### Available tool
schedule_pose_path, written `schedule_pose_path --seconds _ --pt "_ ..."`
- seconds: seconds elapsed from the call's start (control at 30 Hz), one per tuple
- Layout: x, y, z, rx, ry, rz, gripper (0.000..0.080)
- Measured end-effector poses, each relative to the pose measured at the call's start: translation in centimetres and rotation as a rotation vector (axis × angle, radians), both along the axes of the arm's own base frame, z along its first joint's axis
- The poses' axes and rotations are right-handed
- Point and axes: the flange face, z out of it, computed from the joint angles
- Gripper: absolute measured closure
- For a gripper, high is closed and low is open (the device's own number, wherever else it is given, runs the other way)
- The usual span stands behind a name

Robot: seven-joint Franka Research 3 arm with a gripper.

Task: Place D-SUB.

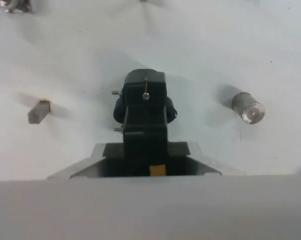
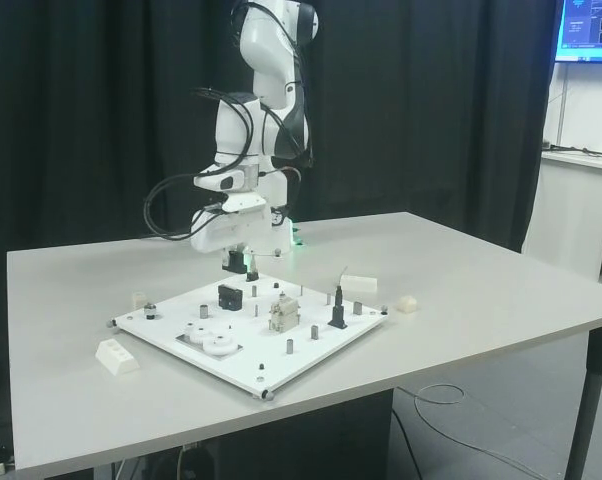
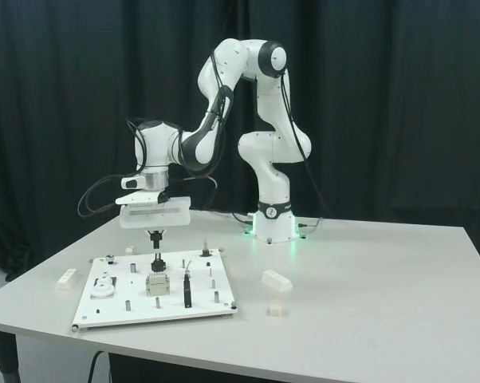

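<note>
Your claw (image 1: 145,150) is clamped on the black plug (image 1: 144,107), held above the white board (image 2: 311,345); just beside it you have a grey peg (image 1: 248,107) and a small grey block (image 1: 39,111)

Premises are a robotics laboratory or test cell. Evidence: a white seven-joint robot arm (image 3: 248,112) bolted to a plain grey table (image 3: 383,271); full-height black curtains (image 3: 399,96) enclosing the area; a white assembly board (image 3: 156,299) carrying small mounted fixtures; a wall-mounted display screen (image 2: 589,30); loose cable (image 2: 451,415) on the floor.
</note>
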Motion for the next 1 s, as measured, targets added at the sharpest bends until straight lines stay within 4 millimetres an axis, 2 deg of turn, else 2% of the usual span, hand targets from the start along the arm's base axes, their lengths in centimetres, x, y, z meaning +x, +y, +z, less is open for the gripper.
schedule_pose_path --seconds 1.0 --pt "0.30 0.35 0.77 0.014 0.003 -0.037 0.0648"
